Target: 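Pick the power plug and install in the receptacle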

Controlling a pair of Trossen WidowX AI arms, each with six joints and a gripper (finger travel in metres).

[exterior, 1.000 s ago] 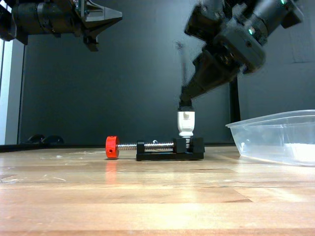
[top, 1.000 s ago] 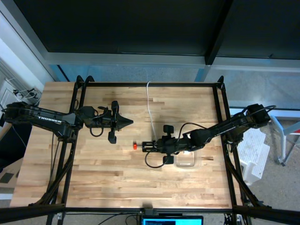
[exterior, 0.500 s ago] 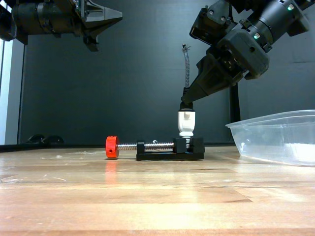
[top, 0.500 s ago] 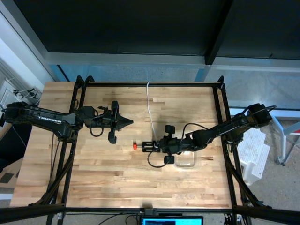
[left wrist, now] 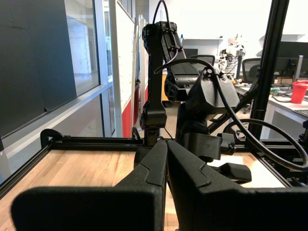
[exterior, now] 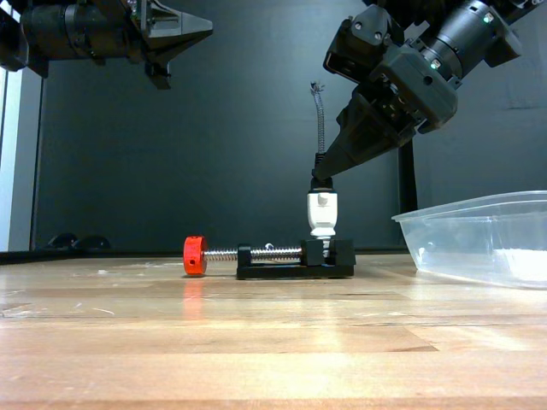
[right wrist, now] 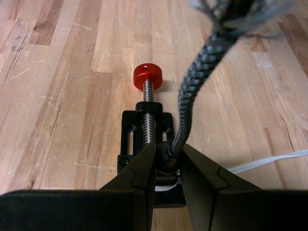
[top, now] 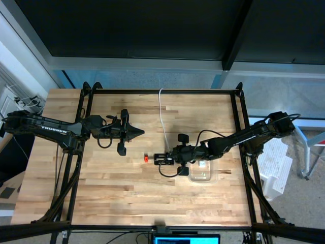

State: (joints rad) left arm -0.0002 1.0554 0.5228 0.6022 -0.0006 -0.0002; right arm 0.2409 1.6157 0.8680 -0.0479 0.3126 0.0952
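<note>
The right gripper (exterior: 320, 174) leans in over the vise (exterior: 295, 256) from the tray (exterior: 468, 210) side. Its fingers (right wrist: 138, 179) are pinched on the plug (right wrist: 167, 157), with only that small black body between them, and the braided lead (exterior: 320, 120) stands up behind. The plug sits on the top of the receptacle (exterior: 322, 212), touching it; the views do not show whether it is fully home. The receptacle stands upright in the vise, with the red knob (exterior: 195, 255) at the far end of the screw and the white cable (top: 163, 117) trailing away across the table (exterior: 256, 342). The step in hand looks like the final seating push. It would go best as a slow press straight down the receptacle's axis, with the plug kept square to the opening. Because the fingers come in at a slant, any sideways drift could cock the plug or tip the receptacle in the vise. The grip should probably hold until the plug stops sinking, then open gently without tugging the lead. The left gripper (top: 135, 132) hangs high over the table's left half, well apart from the work, its fingers closed together on nothing.
</note>
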